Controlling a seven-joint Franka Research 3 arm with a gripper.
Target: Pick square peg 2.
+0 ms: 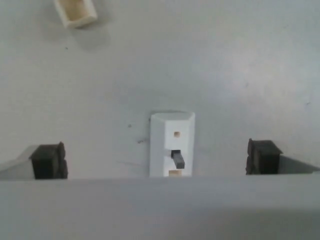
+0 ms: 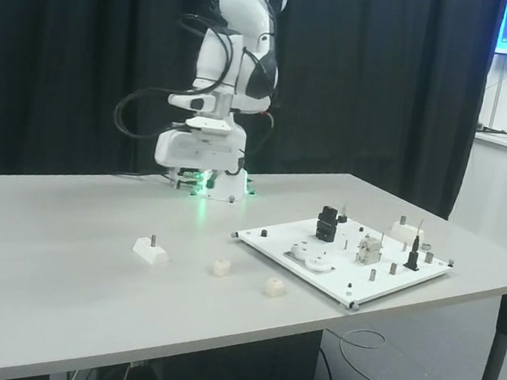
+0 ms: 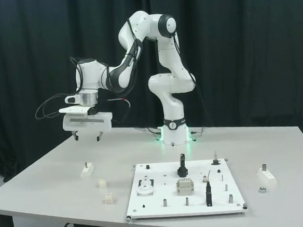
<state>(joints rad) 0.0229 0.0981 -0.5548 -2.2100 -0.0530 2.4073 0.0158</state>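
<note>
A small grey square peg point(image 1: 177, 159) stands upright in a white holder block point(image 1: 171, 145) on the grey table. The same peg point(image 3: 86, 164) and holder point(image 3: 87, 171) lie on the table's left side, also seen as the holder point(image 2: 151, 251) in the first room view. My gripper point(image 1: 155, 159) hangs well above it, open, with the black fingertips point(image 1: 48, 161) far apart on either side of the holder. The gripper point(image 3: 86, 136) holds nothing and is seen too in the first room view point(image 2: 196, 179).
Two small white blocks point(image 3: 102, 183) point(image 3: 109, 198) sit near the holder; one hollow block point(image 1: 75, 11) shows in the wrist view. A white board point(image 3: 158, 206) with several parts lies to the right. Another holder with a peg point(image 3: 265, 175) stands at the far right.
</note>
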